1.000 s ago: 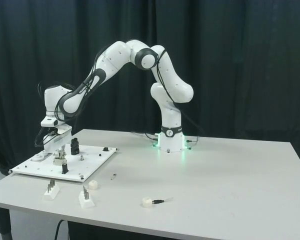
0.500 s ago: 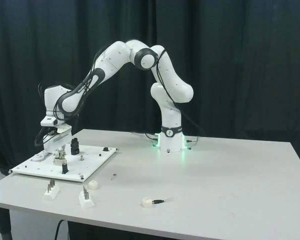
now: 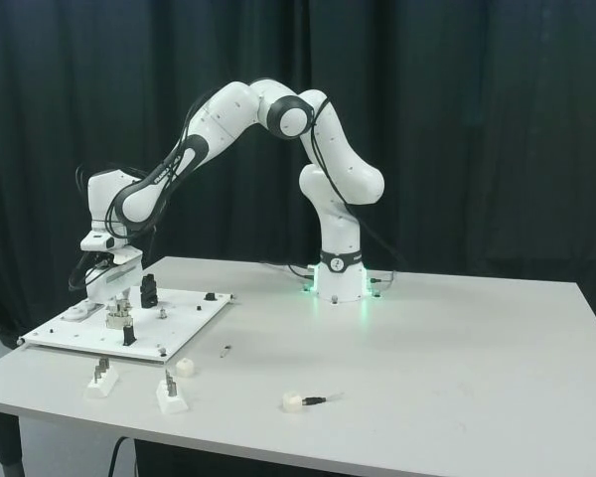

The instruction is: Insert waterproof.

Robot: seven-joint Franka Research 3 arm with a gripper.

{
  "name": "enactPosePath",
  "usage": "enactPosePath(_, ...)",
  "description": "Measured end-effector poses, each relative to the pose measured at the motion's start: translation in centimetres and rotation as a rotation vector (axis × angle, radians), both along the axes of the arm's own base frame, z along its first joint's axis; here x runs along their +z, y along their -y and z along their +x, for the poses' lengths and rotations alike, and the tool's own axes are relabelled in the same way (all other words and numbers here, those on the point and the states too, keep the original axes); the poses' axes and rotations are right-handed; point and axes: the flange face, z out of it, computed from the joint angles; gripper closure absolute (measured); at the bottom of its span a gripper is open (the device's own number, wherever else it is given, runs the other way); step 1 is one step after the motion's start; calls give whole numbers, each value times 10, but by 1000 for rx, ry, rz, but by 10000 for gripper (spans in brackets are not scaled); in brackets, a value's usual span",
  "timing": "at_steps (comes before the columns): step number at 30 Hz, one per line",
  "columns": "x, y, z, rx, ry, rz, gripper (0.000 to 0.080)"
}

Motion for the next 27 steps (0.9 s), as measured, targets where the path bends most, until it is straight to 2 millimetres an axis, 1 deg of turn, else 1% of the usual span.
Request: enactPosePath(27, 0, 5, -6, -12, -1, 0, 491)
